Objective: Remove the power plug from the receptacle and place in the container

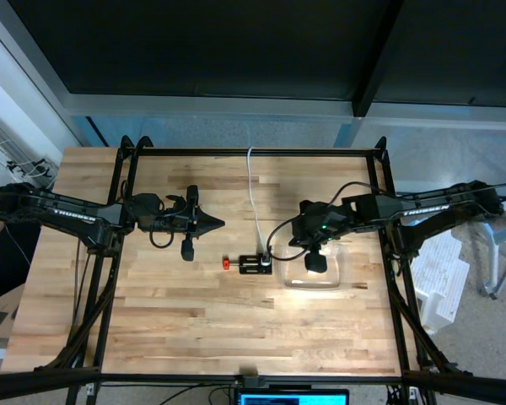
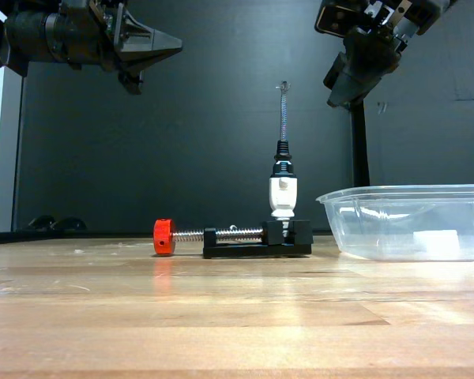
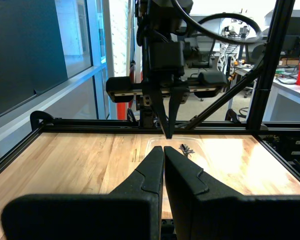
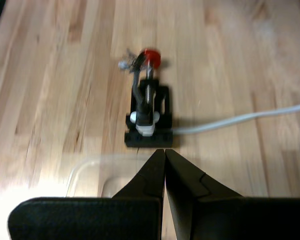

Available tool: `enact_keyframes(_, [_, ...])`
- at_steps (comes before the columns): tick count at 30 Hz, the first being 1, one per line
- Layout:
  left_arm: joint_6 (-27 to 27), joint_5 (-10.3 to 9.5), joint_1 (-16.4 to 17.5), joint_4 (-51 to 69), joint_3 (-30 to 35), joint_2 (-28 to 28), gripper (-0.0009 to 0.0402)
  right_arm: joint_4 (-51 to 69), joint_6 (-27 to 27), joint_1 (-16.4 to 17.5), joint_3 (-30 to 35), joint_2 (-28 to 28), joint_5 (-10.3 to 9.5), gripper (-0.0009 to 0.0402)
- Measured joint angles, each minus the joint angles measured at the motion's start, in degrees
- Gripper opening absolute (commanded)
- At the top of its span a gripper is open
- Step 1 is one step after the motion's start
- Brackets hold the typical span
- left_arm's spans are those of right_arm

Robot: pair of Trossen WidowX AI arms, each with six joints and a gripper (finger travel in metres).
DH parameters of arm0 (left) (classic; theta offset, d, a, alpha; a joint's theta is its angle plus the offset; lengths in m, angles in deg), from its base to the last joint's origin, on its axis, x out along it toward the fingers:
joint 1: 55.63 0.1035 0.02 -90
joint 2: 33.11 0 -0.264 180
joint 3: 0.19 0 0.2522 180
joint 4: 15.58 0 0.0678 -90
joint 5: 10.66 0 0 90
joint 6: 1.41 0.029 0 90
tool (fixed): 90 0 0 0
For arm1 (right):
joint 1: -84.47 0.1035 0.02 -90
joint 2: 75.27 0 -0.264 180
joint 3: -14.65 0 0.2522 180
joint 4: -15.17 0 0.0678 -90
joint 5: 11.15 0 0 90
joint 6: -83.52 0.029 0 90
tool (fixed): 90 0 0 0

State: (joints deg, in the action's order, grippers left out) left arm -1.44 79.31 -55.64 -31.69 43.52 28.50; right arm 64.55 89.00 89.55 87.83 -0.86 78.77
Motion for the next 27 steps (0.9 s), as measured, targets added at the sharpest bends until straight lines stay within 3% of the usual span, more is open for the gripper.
enact_keyframes(6, [0.0,-0.02,0.0,0.0,0.0,0.0,0.0000,8.3,2.1,1.0,7.0,7.1,0.72,0.0025])
enact_keyframes(11, [0.0,0.00,0.0,0.0,0.0,0.0,0.0000,10.9,3.0,1.7,10.9,11.6,3.37,0.0096])
enact_keyframes(19, [0.0,-0.02,0.0,0.0,0.0,0.0,0.0000,11.1,3.2,2.4,15.0,16.9,3.54,0.0204])
enact_keyframes(27, [0.0,-0.02,0.0,0.0,0.0,0.0,0.0000,10.7,3.7,2.6,18.3,21.7,3.56,0.0210])
